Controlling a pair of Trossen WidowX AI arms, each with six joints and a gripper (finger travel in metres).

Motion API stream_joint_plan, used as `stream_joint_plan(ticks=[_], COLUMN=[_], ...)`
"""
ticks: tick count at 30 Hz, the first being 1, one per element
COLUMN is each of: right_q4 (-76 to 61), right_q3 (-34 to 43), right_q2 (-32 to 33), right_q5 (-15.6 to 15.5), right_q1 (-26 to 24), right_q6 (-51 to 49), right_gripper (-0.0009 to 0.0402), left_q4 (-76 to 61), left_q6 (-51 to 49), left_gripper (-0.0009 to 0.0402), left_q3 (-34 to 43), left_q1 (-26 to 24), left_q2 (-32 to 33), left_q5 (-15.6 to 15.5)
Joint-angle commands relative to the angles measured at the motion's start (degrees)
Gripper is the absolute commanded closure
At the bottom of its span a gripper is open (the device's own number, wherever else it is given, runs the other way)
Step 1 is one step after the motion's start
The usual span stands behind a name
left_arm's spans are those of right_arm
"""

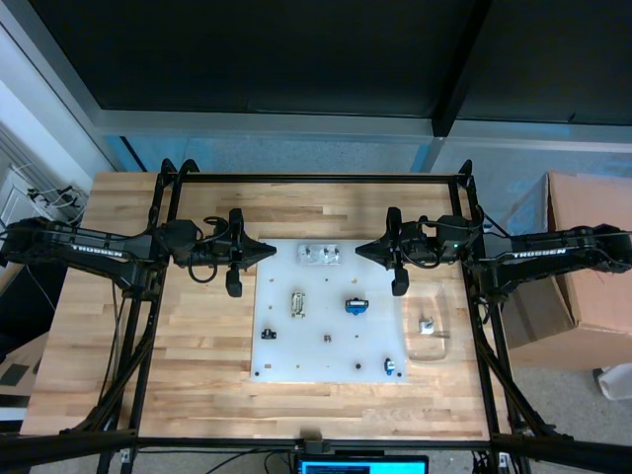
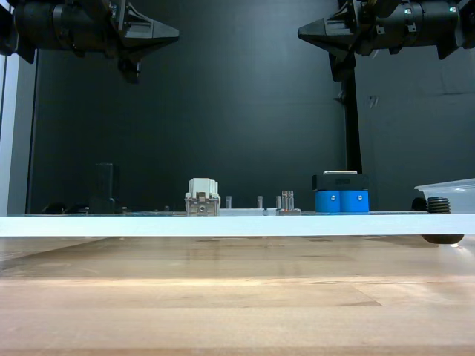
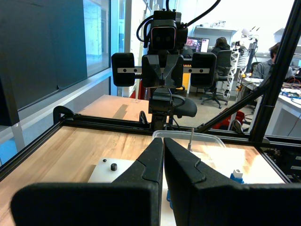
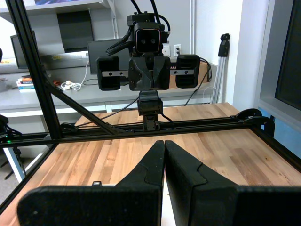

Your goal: Pick the RJ45 connector and install on the taskboard

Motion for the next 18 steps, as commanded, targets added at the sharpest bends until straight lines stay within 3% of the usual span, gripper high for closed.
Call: stream_joint_plan(ticks=[1, 12, 14, 18], right_q4=[0.02, -0.09, -1.14, -12.87], right_q3=[0.02, 0.02, 0.09, 2.97], right_q2=[0.02, 0.02, -0.24, -2.54], right_q5=[0.02, 0.15, 1.9, 1.86], right_q1=[0.02, 0.0, 0.02, 0.22], right_q6=[0.42, 0.55, 1.84, 0.44], right_gripper=[0.0393, 0.0393, 0.0394, 0.0393], left_q4=[0.02, 0.0, 0.02, 0.0], left_q6=[0.0, 0.02, 0.02, 0.0], left_gripper=[0.0393, 0.0393, 0.0393, 0.0393], left_q3=[0.0, 0.0, 0.0, 0.0], left_q1=[0.02, 0.02, 0.02, 0.02], left_q2=[0.0, 0.0, 0.0, 0.0], left_q5=[0.0, 0.0, 0.0, 0.0])
